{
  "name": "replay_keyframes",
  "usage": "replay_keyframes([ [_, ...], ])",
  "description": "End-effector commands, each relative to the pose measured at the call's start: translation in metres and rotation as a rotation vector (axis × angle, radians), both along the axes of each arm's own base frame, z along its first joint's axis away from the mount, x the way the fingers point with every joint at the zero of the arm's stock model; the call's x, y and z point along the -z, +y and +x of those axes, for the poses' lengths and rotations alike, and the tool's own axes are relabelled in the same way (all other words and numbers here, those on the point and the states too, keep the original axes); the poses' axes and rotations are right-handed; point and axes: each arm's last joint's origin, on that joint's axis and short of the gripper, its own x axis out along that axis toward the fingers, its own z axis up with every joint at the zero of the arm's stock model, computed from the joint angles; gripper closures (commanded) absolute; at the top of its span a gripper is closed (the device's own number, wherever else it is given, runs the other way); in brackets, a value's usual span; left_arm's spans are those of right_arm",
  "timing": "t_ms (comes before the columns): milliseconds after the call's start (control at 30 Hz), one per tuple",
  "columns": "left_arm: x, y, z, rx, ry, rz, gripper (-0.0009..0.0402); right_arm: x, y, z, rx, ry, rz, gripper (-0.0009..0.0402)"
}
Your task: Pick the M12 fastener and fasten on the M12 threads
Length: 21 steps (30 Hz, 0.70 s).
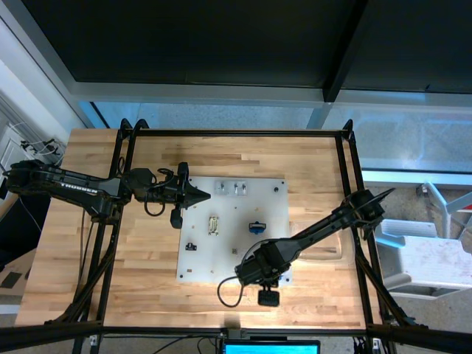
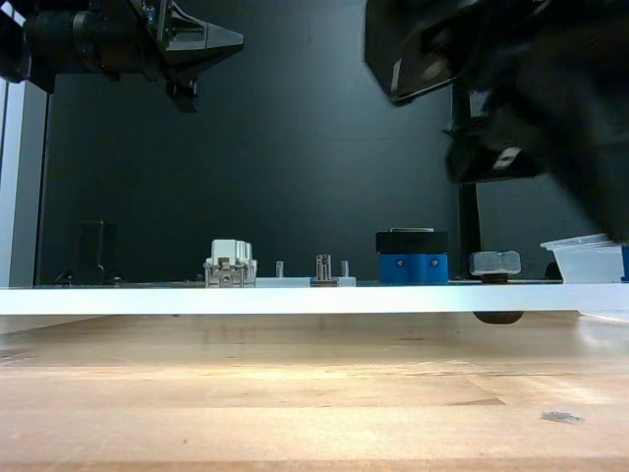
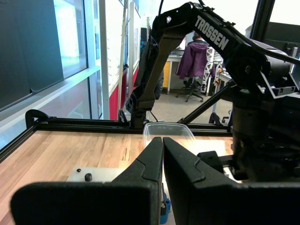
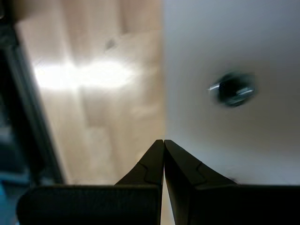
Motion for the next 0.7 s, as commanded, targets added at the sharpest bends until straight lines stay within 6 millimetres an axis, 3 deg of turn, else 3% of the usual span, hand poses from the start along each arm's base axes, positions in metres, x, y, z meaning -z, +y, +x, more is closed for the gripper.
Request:
replay_keyframes([
  [33, 0.000, 0.000, 0.000, 0.000, 0.000, 0.000, 0.0393, -0.002, -0.001, 0.000, -0.004, -0.008, -0.006, 0.0393],
  [700, 0.000, 0.000, 0.000, 0.000, 0.000, 0.000, 0.0393, -0.008, -0.013, 0.002, 0.064, -0.140, -0.308, 0.0393],
])
